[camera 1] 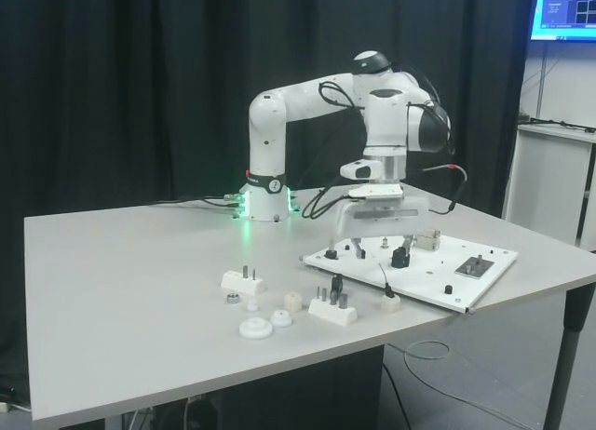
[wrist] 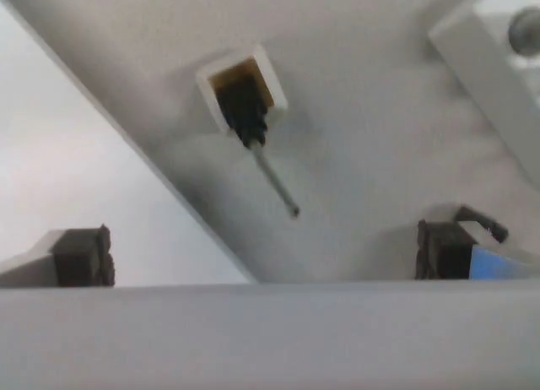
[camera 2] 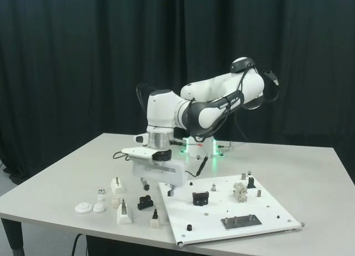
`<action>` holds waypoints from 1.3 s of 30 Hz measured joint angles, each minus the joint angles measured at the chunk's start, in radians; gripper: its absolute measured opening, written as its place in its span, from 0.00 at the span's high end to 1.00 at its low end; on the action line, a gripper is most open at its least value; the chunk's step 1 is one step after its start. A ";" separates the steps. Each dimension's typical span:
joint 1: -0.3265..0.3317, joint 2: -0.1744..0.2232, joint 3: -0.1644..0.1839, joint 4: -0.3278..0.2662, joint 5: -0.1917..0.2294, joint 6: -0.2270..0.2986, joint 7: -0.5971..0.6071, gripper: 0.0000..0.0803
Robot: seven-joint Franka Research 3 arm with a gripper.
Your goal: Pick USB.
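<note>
Approach for the pick: two-finger black-tipped gripper (wrist: 261, 259) spread apart and empty above the small black USB plug (wrist: 243, 103) upright in its white block holder (wrist: 241, 86) beside the white board edge (wrist: 101, 111); best centred, lowered straight

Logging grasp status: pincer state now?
Pincer: open, holding nothing, above the USB.

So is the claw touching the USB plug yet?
Apart. The wrist view shows the claw open, its fingertips well clear on either side of the USB plug, which sits untouched in its white holder.
</note>
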State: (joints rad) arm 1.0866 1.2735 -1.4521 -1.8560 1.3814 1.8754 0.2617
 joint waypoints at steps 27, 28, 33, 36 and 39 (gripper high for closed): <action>-0.126 0.016 0.075 0.141 -0.011 -0.028 -0.197 0.00; -0.129 0.016 0.077 0.147 -0.016 -0.030 -0.197 0.00; -0.151 0.016 0.091 0.178 -0.037 -0.042 -0.197 0.00; -0.164 0.016 0.099 0.197 -0.050 -0.051 -0.196 0.00; -0.177 0.018 0.103 0.216 -0.062 -0.064 -0.195 0.00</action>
State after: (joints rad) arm 0.9101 1.2913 -1.3488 -1.6400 1.3192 1.8114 0.0667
